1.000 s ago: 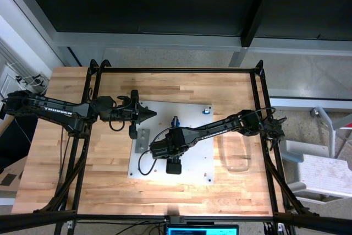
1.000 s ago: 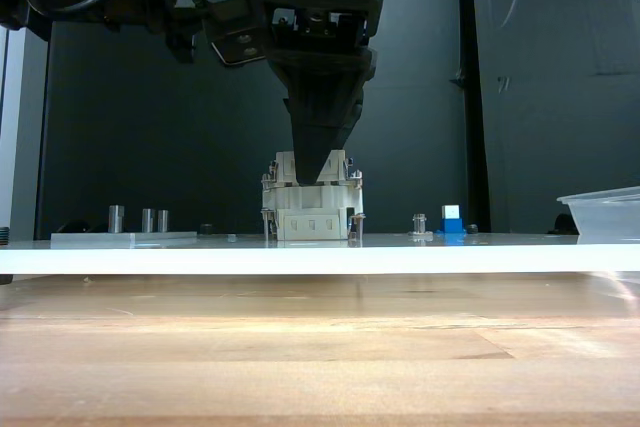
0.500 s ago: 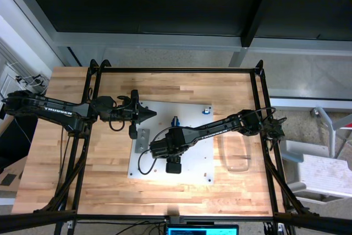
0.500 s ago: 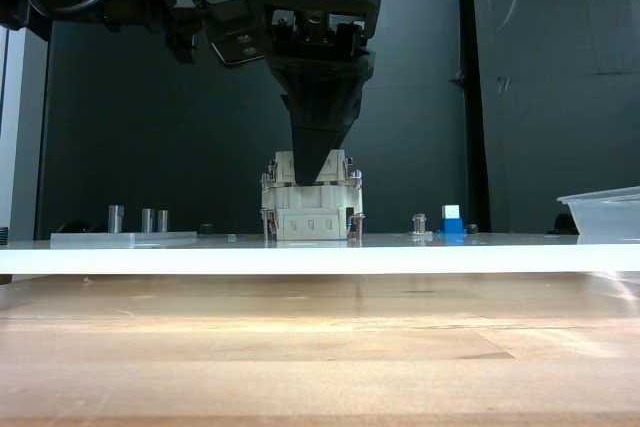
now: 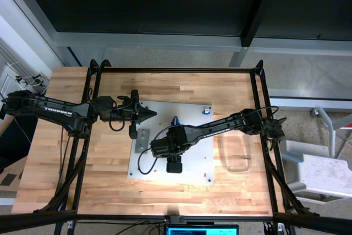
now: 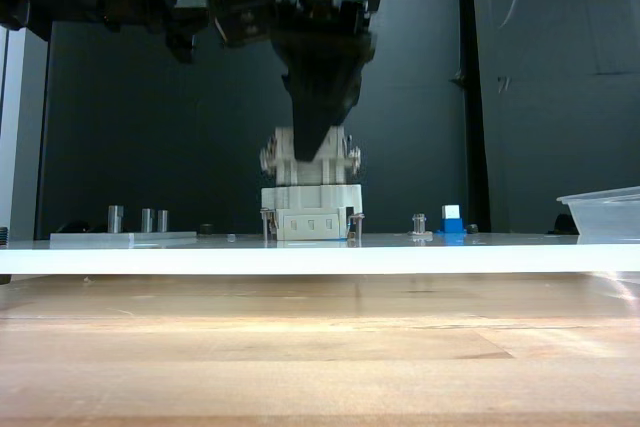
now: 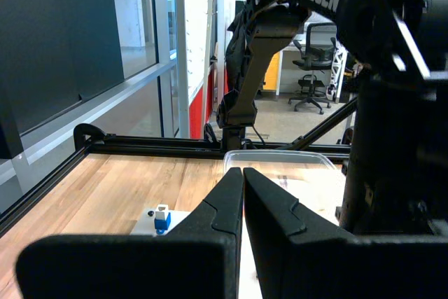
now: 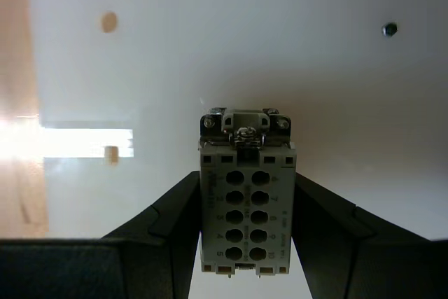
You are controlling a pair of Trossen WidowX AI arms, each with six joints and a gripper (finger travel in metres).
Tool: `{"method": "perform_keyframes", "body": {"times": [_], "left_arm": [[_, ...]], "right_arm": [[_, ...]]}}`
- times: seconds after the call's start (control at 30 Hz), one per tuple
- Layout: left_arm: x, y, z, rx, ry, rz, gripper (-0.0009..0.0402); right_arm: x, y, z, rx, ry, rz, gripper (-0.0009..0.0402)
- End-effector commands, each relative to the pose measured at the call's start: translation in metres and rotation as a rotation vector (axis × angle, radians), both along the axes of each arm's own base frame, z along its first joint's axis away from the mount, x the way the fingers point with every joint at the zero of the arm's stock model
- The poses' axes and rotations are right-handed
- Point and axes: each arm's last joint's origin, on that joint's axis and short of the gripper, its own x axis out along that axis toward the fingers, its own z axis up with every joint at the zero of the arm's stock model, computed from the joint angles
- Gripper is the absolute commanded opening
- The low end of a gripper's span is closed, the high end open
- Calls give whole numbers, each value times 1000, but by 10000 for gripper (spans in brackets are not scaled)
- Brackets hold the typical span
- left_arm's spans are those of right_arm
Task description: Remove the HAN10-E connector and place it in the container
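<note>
The right hand (image 6: 312, 147) grips the connector (image 8: 245, 208), one finger pressed against each of its long sides. The connector sits directly over a beige base (image 6: 310, 217) on the white board (image 6: 450, 252); the motion blur hides whether the two still touch. The clear container (image 5: 236, 152) stands on the table (image 5: 110, 191) just right of the board, well apart from the connector. The left hand (image 5: 149, 114) hovers over the board's far left corner, fingers closed together and empty.
</note>
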Motion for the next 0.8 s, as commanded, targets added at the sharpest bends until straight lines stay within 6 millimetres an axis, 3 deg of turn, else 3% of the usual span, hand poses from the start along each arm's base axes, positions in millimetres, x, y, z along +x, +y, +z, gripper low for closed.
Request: {"method": "perform_keyframes", "body": {"times": [0.03, 0.8], "left_arm": [[0, 0, 0, 0, 0, 0, 0], [0, 0, 0, 0, 0, 0, 0]], "right_arm": [[-3, 0, 5, -3, -5, -4, 3], [-34, 0, 59, -5, -63, 10, 2]]}}
